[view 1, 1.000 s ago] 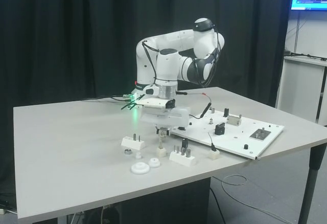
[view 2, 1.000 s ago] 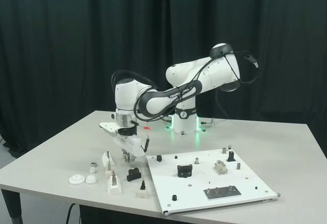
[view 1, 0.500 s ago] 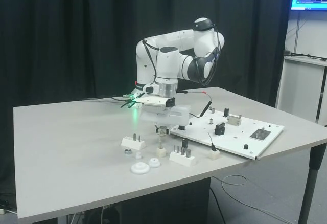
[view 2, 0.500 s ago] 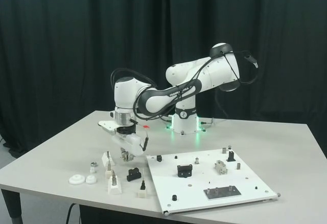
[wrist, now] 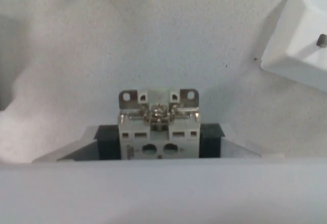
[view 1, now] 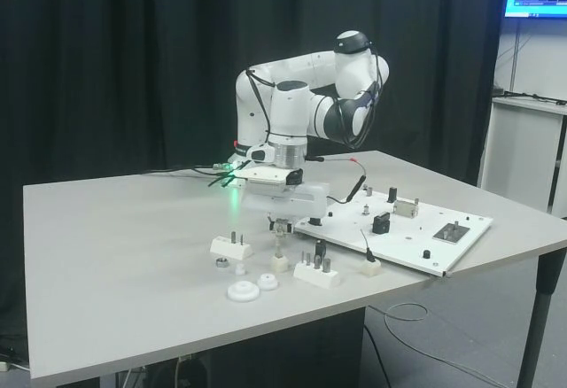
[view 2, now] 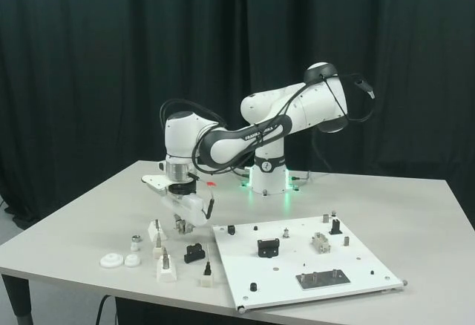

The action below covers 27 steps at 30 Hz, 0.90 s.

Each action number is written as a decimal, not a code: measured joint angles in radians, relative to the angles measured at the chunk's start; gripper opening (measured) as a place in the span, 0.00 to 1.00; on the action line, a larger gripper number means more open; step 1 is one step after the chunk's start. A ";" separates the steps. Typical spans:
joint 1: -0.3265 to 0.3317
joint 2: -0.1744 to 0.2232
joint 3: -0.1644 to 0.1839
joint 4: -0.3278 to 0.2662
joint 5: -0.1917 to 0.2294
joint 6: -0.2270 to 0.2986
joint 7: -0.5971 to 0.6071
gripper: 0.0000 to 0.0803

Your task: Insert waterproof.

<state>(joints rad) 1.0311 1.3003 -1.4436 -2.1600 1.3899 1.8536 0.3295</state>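
The jaws (wrist: 159, 124) are clenched on the waterproof connector (wrist: 159, 112), which is held clear above the grey desk (view 1: 124, 228). A white block (wrist: 299, 40) lies on the desk at the connector's 2 o'clock in the wrist view.
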 joint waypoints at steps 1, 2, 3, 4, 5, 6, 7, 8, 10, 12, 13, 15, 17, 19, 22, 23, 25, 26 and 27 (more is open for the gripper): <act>0.000 0.000 0.000 0.000 0.000 0.000 0.000 0.39; -0.001 0.000 0.000 0.000 0.000 0.000 0.000 0.39; -0.001 0.000 0.000 0.000 0.000 0.000 0.000 0.39; -0.001 0.000 0.000 0.001 0.000 0.000 0.000 0.39; -0.001 0.000 0.000 0.001 0.000 0.000 0.000 0.39; -0.001 0.000 0.000 0.001 0.000 0.000 0.000 0.39; -0.002 0.000 0.000 0.001 0.000 0.000 0.000 0.39; -0.002 0.000 0.000 0.001 0.000 0.000 0.000 0.39; -0.002 0.000 0.000 0.002 0.000 0.000 0.000 0.39; -0.002 0.000 0.000 0.003 0.000 0.000 0.000 0.39; -0.002 0.000 0.000 0.003 0.000 0.000 0.000 0.39; -0.002 0.000 0.000 0.005 0.000 0.000 -0.002 0.39; -0.002 0.000 0.000 0.007 0.000 0.000 -0.005 0.39; -0.002 0.000 -0.001 0.011 0.000 0.000 -0.010 0.39; -0.001 0.000 -0.002 0.017 0.000 0.000 -0.023 0.39; -0.001 0.000 -0.003 0.020 0.000 0.000 -0.028 0.39; 0.001 -0.001 -0.004 0.024 0.000 -0.001 -0.041 0.39; 0.002 -0.002 -0.005 0.026 0.000 -0.003 -0.046 0.39; 0.004 -0.003 -0.006 0.028 0.000 -0.005 -0.051 0.39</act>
<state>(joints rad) 1.0349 1.2976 -1.4495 -2.1319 1.3899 1.8482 0.2789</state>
